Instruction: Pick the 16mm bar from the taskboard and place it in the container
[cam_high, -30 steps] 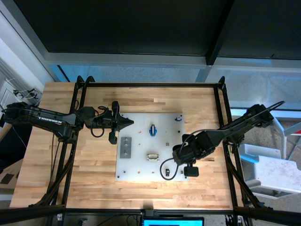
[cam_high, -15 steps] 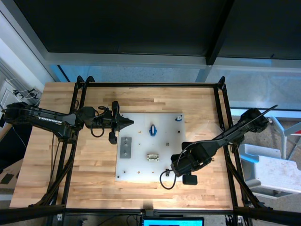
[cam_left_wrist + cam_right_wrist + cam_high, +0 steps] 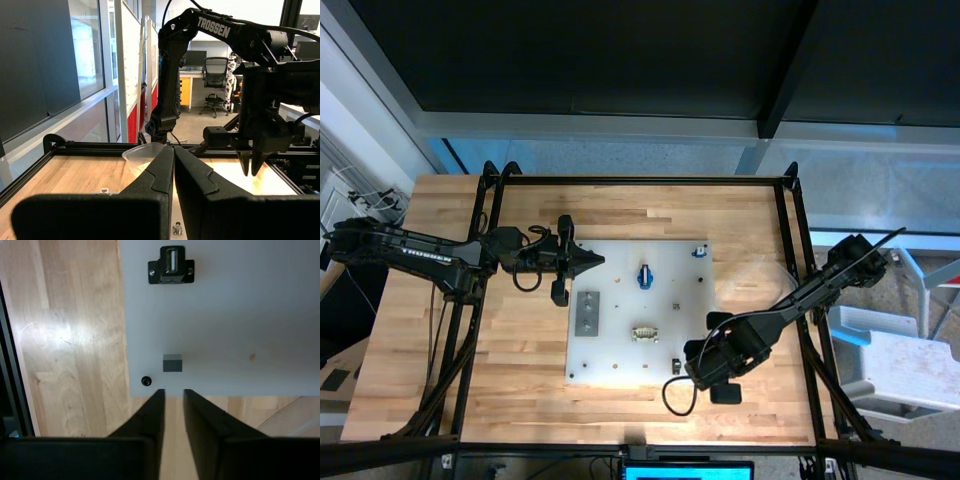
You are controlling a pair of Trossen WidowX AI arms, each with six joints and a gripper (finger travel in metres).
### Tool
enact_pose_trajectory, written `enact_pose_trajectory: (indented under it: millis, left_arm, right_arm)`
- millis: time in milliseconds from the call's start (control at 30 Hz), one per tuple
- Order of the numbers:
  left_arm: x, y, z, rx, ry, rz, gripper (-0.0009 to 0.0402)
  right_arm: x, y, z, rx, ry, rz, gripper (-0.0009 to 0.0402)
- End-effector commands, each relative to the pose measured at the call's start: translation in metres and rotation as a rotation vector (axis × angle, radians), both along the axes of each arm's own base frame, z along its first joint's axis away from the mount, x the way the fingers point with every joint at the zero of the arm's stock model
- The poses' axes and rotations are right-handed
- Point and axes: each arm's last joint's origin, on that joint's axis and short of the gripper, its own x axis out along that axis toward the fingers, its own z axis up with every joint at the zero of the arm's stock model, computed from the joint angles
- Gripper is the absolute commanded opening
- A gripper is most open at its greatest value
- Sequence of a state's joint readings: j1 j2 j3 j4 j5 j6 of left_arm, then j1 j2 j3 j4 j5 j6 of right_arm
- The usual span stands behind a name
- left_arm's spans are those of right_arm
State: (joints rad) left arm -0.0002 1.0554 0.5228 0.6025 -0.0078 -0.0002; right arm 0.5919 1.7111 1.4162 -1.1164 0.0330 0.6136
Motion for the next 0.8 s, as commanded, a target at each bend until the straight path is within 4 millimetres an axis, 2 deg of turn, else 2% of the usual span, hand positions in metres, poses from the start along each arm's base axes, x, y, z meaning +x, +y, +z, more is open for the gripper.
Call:
enact_pose_trajectory:
  millis: [33, 200, 367, 500, 800]
  left_arm:
    - [0.000, 0.000, 0.000, 0.000, 0.000, 0.000, 0.0000]
    - [0.000, 0.000, 0.000, 0.000, 0.000, 0.000, 0.0000]
    - [0.000, 0.000, 0.000, 0.000, 0.000, 0.000, 0.0000]
    - [0.000, 0.000, 0.000, 0.000, 0.000, 0.000, 0.0000]
    - [0.000, 0.000, 0.000, 0.000, 0.000, 0.000, 0.0000]
  right_arm:
    - [0.000, 0.000, -0.001, -0.002, 0.002, -0.004, 0.0117]
    - [0.000, 0.000, -0.003, -0.006, 0.003, -0.008, 0.0190]
    - [0.000, -0.001, -0.006, -0.023, -0.010, -0.011, 0.0235]
    - [0.000, -0.001, -0.012, -0.020, -0.016, -0.010, 0.0246]
    - [0.001, 0.000, -0.026, -0.034, -0.001, 0.003, 0.0238]
